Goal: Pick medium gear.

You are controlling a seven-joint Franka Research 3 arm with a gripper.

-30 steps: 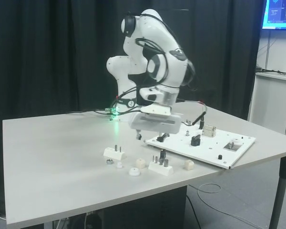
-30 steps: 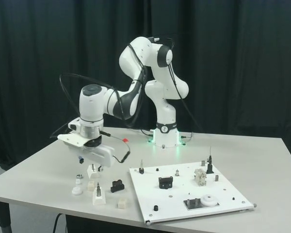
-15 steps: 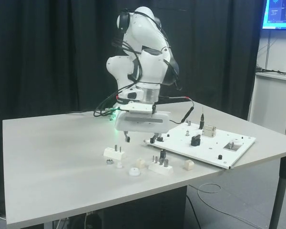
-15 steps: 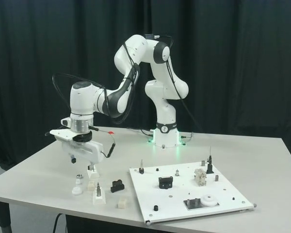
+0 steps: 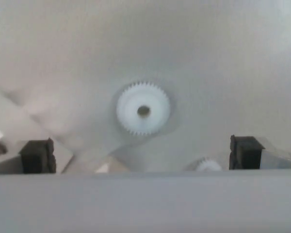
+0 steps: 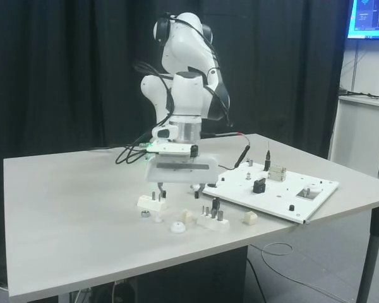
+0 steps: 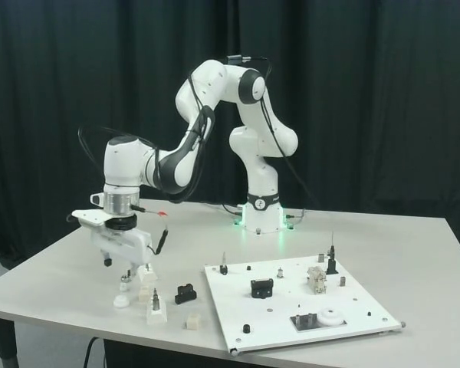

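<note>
The medium gear (image 5: 143,110) is a white toothed disc with a centre hole, lying flat on the grey table. It also shows in the room views as a small white disc (image 6: 176,227) (image 7: 121,301) near the table's front edge. My gripper (image 5: 140,154) hangs above it, open, with its two black fingertips (image 5: 37,156) far apart and nothing between them. From the first room view the gripper (image 6: 179,189) is a short way above the loose parts. A smaller white gear (image 5: 208,165) lies close beside the medium one.
A white block with pegs (image 6: 151,202) sits just behind the gears, another pegged block (image 6: 213,221) and a white cube (image 6: 249,217) to their right. The white assembly board (image 6: 316,202) with mounted parts lies farther right. A black piece (image 7: 185,293) rests by the board.
The arm has swung left, from over the board's near edge to above the loose gears. The gripper has turned about its axis and stayed open.
</note>
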